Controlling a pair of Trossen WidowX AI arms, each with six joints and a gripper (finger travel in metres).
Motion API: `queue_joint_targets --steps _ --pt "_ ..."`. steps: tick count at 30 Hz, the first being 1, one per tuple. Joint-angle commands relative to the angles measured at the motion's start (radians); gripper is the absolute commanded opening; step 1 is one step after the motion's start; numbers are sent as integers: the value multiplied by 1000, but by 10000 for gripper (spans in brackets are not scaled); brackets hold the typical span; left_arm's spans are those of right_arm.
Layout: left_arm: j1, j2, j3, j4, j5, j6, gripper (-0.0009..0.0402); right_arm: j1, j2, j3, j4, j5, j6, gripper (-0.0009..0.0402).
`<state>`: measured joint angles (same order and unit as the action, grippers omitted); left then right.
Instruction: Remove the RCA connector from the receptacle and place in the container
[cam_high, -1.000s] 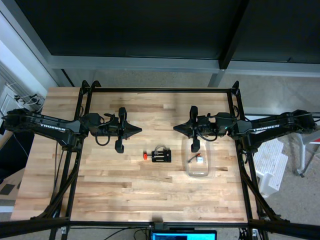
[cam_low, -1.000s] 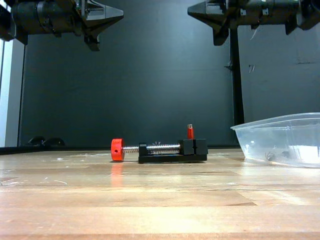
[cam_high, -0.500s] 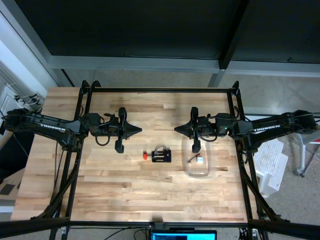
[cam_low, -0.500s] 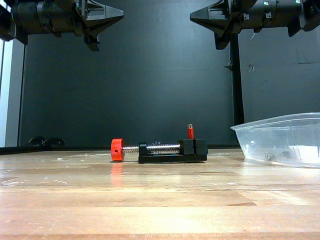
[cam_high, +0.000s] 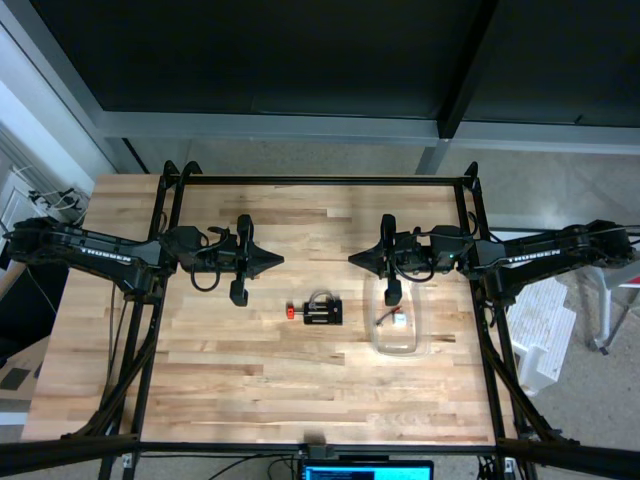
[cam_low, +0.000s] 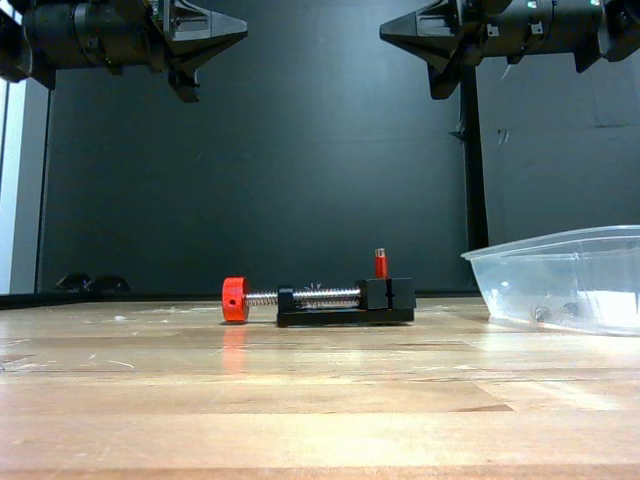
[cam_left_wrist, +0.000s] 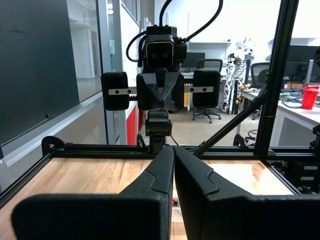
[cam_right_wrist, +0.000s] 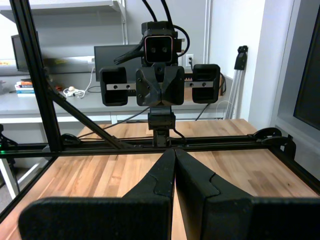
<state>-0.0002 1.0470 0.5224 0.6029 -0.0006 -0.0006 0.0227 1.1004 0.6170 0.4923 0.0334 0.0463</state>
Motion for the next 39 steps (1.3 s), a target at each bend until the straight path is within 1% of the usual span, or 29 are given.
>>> queue_joint_targets --steps 1,39 --pt "0 0 0 0 0 0 0 0 1 1 -2 1 -2 0" --pt "0 0 0 0 0 0 0 1 1 0 -30 0 -2 0"
